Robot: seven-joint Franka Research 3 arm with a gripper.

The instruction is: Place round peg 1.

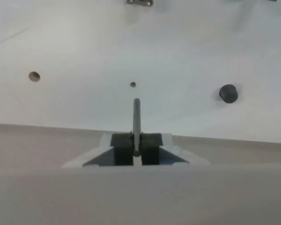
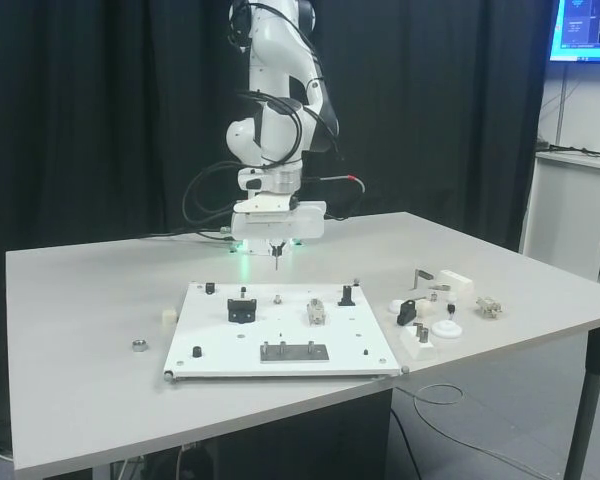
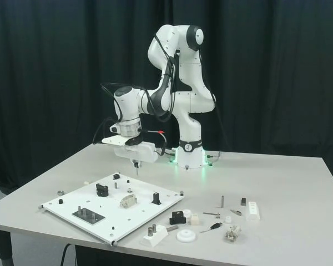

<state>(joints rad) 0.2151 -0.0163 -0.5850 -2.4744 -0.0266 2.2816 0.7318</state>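
Note:
My gripper (image 1: 136, 143) is shut on round peg 1 (image 1: 136, 122), a thin grey rod that sticks straight down from between the black pads. Its tip hangs just short of a small hole (image 1: 133, 84) in the white board (image 1: 84, 47). From the room, the gripper (image 2: 276, 247) hovers over the board's far edge (image 2: 280, 285), with the peg (image 2: 277, 262) upright and clear of the surface. The second room view shows the same gripper (image 3: 135, 159) and peg (image 3: 136, 167) above the board (image 3: 72, 197).
A wider hole (image 1: 34, 76) and a black knob (image 1: 228, 93) flank the small hole. The board carries a black block (image 2: 242, 308) and a grey plate with pegs (image 2: 293, 351). Loose parts (image 2: 430, 310) lie beside it, and a nut (image 2: 138, 345) on the other side.

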